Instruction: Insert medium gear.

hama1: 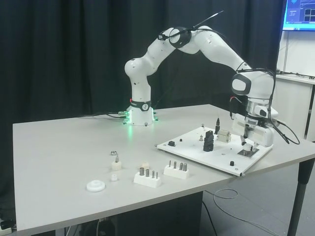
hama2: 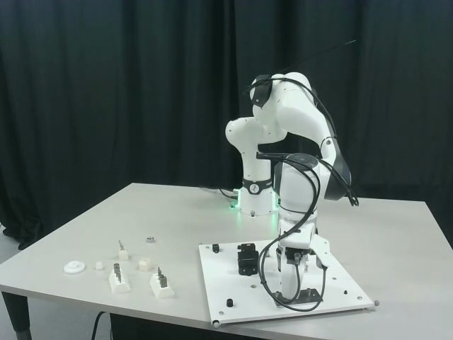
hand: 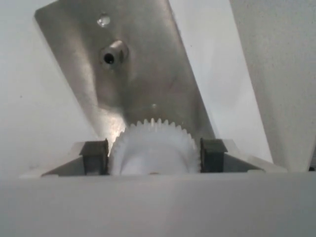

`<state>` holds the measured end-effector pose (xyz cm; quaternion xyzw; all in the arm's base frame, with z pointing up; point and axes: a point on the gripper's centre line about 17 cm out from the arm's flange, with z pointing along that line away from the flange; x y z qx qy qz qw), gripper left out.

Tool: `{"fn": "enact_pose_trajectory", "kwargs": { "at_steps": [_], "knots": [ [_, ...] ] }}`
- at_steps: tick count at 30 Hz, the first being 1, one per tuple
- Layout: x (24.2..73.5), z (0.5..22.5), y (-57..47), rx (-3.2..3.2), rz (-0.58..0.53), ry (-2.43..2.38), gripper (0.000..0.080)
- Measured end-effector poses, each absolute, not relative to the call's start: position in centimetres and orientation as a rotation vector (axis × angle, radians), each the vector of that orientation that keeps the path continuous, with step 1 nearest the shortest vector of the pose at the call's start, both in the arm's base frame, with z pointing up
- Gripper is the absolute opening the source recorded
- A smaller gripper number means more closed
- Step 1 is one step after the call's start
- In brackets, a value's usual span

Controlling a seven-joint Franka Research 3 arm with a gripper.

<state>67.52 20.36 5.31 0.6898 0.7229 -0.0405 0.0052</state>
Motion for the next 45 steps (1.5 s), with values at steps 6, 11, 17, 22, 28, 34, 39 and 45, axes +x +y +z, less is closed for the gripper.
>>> {"fn": "enact_pose_trajectory", "kwargs": {
  "at_steps": [6, 11, 17, 22, 28, 34, 39, 45],
  "knots": [
    [67.43, 4.84, 20.40, 2.159, -0.127, 2.264, 0.0397],
    [67.45, 4.71, 20.41, 2.158, -0.127, 2.264, 0.0397],
    [67.41, 4.73, 20.42, 2.158, -0.129, 2.265, 0.0397],
    [67.37, 4.75, 20.42, 2.159, -0.131, 2.266, 0.0397],
    [67.35, 4.75, 20.42, 2.143, -0.132, 2.281, 0.0397],
    [67.18, 4.70, 20.39, 2.063, -0.141, 2.363, 0.0401],
    [66.96, 4.75, 20.07, 2.047, -0.165, 2.370, 0.0401],
    [66.63, 5.38, 20.08, 2.042, -0.185, 2.380, 0.0765]
  ]
}}
